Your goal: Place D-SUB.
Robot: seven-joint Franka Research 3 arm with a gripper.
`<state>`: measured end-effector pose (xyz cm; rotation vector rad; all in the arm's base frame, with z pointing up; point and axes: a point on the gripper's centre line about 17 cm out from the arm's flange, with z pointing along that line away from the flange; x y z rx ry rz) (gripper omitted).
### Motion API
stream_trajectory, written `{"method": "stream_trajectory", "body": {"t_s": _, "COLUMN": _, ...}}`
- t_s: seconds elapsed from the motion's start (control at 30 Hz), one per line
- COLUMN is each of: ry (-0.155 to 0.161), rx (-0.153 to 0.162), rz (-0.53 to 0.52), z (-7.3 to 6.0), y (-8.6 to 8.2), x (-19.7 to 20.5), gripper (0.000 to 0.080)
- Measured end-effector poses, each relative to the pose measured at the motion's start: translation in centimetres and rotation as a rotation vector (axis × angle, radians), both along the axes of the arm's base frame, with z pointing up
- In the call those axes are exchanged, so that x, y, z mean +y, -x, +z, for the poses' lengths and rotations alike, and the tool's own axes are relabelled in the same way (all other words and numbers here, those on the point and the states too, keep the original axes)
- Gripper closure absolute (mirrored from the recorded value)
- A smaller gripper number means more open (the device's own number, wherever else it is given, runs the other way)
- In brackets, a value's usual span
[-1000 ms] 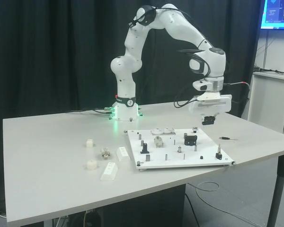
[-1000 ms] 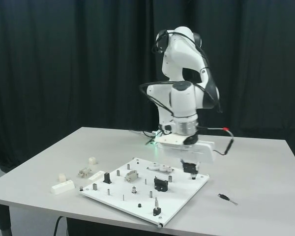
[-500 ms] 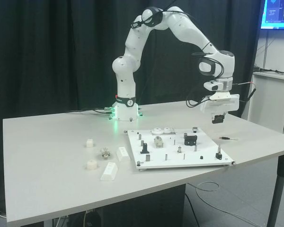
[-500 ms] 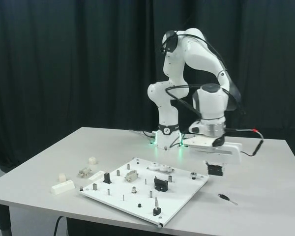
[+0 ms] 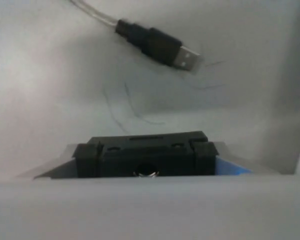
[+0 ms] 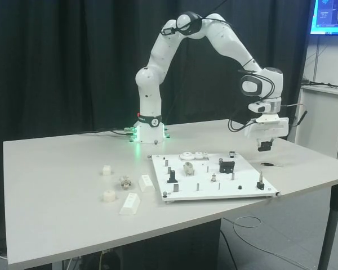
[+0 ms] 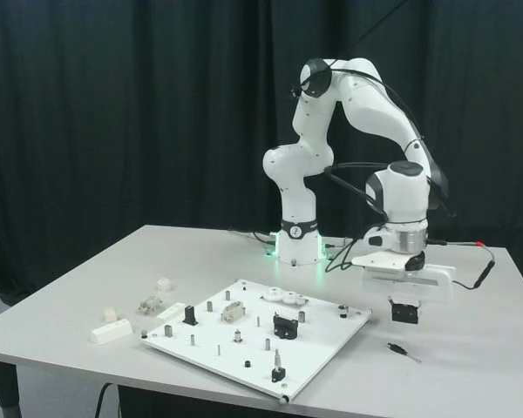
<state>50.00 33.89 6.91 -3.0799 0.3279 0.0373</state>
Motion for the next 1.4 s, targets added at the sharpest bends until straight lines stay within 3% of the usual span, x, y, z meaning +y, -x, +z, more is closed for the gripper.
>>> {"method": "stream_trajectory", "body": {"t_s": 0.53, "ry": 0.010, "rx": -0.042, "rz": -0.014, "z": -2.7, "y": 0.5, "x": 2.2, "gripper": 0.0416}}
{"method": "stream_trajectory", "body": {"t_s": 1.4, "ry": 0.013, "rx": -0.063, "rz": -0.015, "z": -3.9, "y": 0.9, "x": 3.3, "gripper": 0.0416}}
